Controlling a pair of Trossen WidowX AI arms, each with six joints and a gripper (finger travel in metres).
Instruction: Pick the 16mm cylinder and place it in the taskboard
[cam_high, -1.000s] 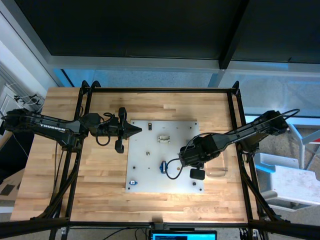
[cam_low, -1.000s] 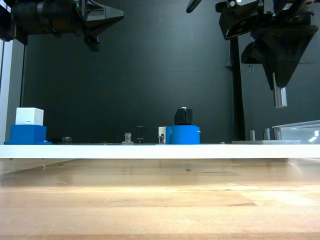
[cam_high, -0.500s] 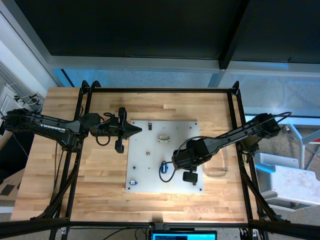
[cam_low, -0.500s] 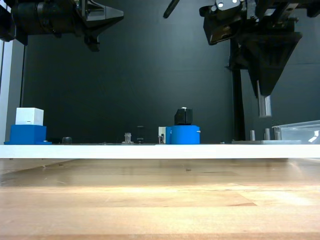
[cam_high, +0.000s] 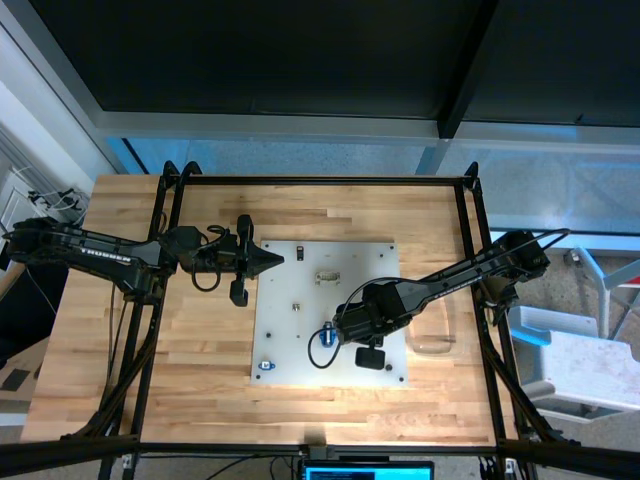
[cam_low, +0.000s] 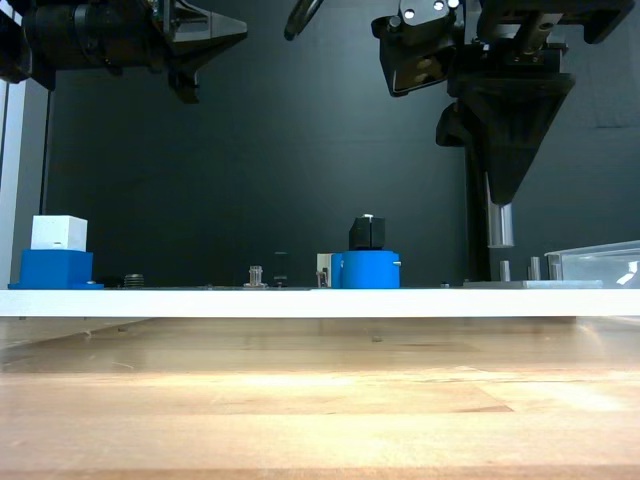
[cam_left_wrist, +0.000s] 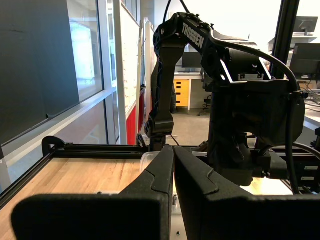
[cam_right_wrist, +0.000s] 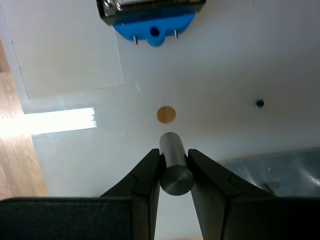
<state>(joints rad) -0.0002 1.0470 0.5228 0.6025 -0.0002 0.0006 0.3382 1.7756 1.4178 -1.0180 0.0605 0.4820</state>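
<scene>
Silver-grey 16mm metal cylinder (cam_right_wrist: 172, 160) stays clamped upright in the right gripper (cam_low: 497, 195), which has moved left and down over the flat white taskboard (cam_high: 285, 340) — you now hover just short of its round brown hole (cam_right_wrist: 166, 114). Left gripper (cam_high: 268, 258), fingers together, parks above the board's left edge.

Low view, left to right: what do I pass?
A white-topped blue block, left end effector shut and parked overhead, round blue fitting, 16mm cylinder gripped by the right end effector above the taskboard, clear tray.
</scene>
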